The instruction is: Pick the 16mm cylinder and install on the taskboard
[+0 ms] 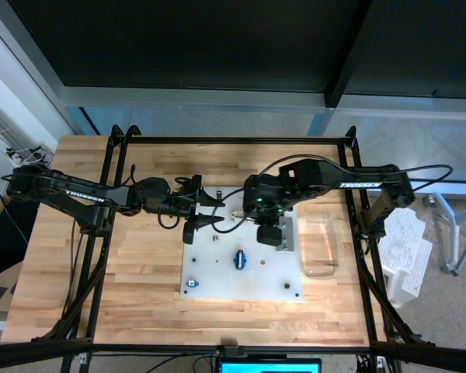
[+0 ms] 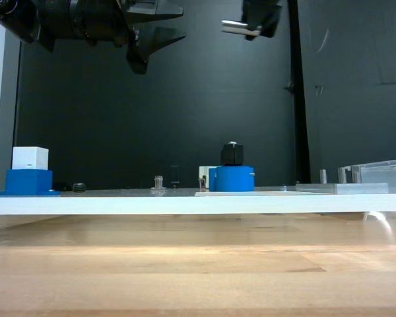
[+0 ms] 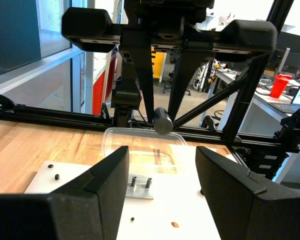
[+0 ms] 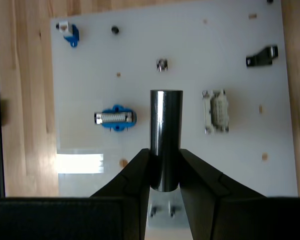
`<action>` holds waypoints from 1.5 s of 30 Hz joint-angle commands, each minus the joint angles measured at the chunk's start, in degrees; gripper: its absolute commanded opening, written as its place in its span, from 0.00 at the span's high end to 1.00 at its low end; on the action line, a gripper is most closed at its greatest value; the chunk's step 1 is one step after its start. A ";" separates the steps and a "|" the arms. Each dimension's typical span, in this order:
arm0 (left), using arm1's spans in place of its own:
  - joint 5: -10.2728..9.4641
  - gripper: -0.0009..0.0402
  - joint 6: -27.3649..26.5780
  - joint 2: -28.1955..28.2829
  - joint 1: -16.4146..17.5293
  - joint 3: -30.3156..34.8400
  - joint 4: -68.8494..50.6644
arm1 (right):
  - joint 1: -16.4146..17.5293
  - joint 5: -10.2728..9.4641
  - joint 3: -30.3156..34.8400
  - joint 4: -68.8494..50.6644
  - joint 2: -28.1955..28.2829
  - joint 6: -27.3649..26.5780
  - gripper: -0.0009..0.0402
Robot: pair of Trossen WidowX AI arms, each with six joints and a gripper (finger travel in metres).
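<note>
I have the shiny grey metal cylinder (image 4: pixel 166 125) clamped in the right gripper (image 4: pixel 165 159), high over the flat white taskboard (image 4: pixel 155 30).
Below it lie a blue connector (image 4: pixel 115 118) and a beige multi-pin socket (image 4: pixel 216 111); the left gripper (image 3: pixel 161 155) hovers nearby, fingers apart, facing a clear plastic tray (image 3: pixel 140 142). The right fingers hide the cylinder's rear end.

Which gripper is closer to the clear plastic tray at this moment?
Right. The right gripper, shut on the metal cylinder, hangs over the white board just beside the tray. The left gripper, open, is above the board's far left part, farther away.
</note>
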 commanded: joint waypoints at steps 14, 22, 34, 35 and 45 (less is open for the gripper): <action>0.00 0.51 0.24 2.64 0.00 2.60 -0.20 | -0.96 -0.04 8.20 0.37 6.40 -2.40 0.98; 0.00 0.51 0.00 3.30 -0.02 2.75 -1.38 | -1.05 0.07 8.17 1.57 6.40 -2.43 0.98; 0.24 0.55 0.46 5.53 -0.04 6.01 -1.49 | -1.25 0.11 8.17 1.97 6.40 -2.47 0.98; 0.26 0.56 0.46 5.53 -0.04 6.03 -1.49 | -1.25 0.11 8.17 1.75 6.40 -2.47 0.98; 1.01 0.66 0.24 5.53 -0.09 6.03 -3.13 | -1.25 0.15 8.17 1.75 6.40 -2.47 0.98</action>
